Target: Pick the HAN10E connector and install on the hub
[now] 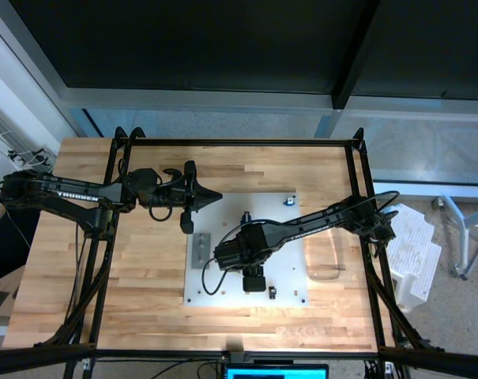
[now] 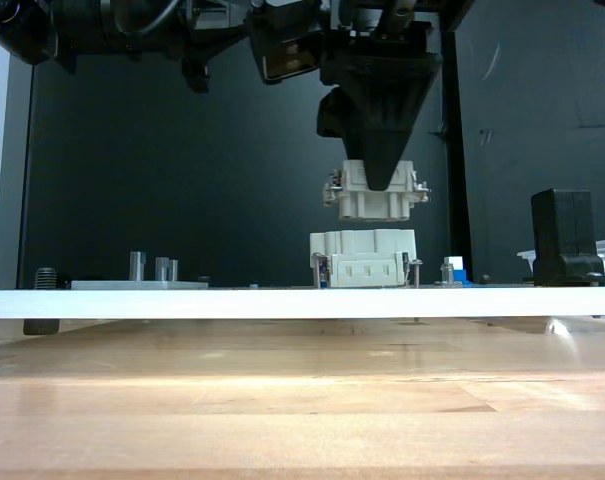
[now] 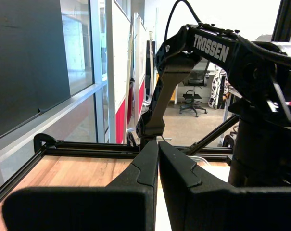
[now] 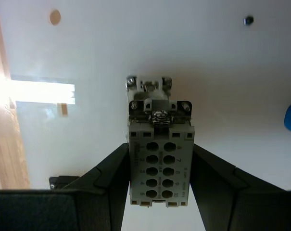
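Observation:
The HAN10E connector (image 2: 377,196), a grey-beige block with rows of round contact holes, hangs a short way above the hub (image 2: 365,258), with a visible gap between them. My right gripper (image 2: 382,172) is shut on the connector (image 4: 159,166), one dark finger (image 4: 107,175) pressed on each long side. The cream hub stands on the white board (image 2: 232,301), and one end of the hub (image 4: 147,83) pokes out beyond the connector. From above, my right gripper (image 1: 250,264) hides both parts. My left gripper (image 1: 211,195) hovers shut over the table behind the board, holding nothing.
On the white board (image 1: 290,237) are a grey metal block (image 1: 201,249) with pegs at the left, a small blue part (image 1: 287,200) at the far right and a small black part (image 1: 274,294) near the front. A black block (image 2: 562,235) stands at the right.

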`<action>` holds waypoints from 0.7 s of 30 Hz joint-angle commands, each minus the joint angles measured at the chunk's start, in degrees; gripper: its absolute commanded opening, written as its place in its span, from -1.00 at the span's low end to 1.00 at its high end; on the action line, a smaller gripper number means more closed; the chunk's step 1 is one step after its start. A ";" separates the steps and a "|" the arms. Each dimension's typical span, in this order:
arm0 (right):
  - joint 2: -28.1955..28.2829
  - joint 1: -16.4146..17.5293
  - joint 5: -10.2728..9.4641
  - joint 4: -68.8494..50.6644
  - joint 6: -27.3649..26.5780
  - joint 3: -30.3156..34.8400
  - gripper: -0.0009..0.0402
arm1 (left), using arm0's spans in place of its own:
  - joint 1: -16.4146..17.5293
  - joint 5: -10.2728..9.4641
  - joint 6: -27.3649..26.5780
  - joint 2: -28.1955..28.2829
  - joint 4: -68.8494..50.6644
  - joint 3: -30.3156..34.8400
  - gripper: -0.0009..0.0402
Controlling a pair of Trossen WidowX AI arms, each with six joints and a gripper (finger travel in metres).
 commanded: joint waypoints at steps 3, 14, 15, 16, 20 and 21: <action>1.51 0.07 0.02 -0.02 0.00 1.62 -0.84 | 0.02 0.00 0.00 0.02 0.00 0.00 -0.96; 2.36 0.11 -0.02 -0.46 0.15 2.32 -0.84 | 0.02 0.00 0.02 0.02 0.00 0.00 -0.96; 2.36 0.13 -0.02 -0.46 0.13 2.32 -0.84 | 0.00 0.00 0.00 0.02 0.00 0.00 -0.96; 2.36 0.13 -0.02 -0.46 0.15 2.32 -0.84 | 0.02 0.00 0.02 0.02 0.00 0.00 -0.96; 2.36 0.22 -0.02 -0.44 0.13 2.32 -0.84 | 0.02 0.00 0.00 0.02 0.00 0.00 -0.96; 2.36 0.24 -0.02 -0.44 0.13 2.32 -0.84 | 0.02 0.00 0.00 0.02 0.00 0.00 -0.96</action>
